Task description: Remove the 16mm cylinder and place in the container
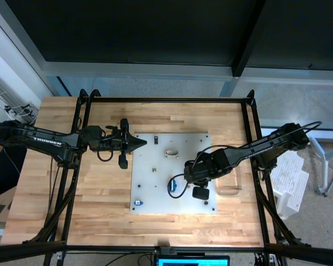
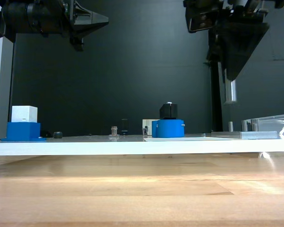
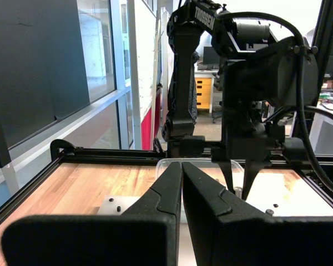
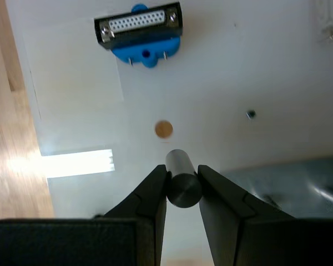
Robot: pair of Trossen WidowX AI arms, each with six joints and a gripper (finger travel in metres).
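My right gripper (image 4: 182,173) is shut on the 16mm cylinder (image 4: 183,187), a short dark silvery peg held upright between the fingers. In the low view the cylinder (image 2: 231,92) hangs well above the white board (image 2: 132,145), below the right gripper (image 2: 230,77). Just beyond the peg, an empty round hole (image 4: 164,129) shows in the board. The container (image 2: 270,126), a clear tub, sits to the right of the peg, by the board's right edge (image 1: 231,180). My left gripper (image 1: 137,142) is shut and empty, raised at the board's left edge.
A blue part carrying a black multi-pin connector (image 4: 139,26) stands on the board near the hole. A blue base with a white block (image 2: 23,124) sits at the board's near left. Small pegs and fittings (image 1: 171,153) dot the board. A black frame (image 1: 166,100) rings the table.
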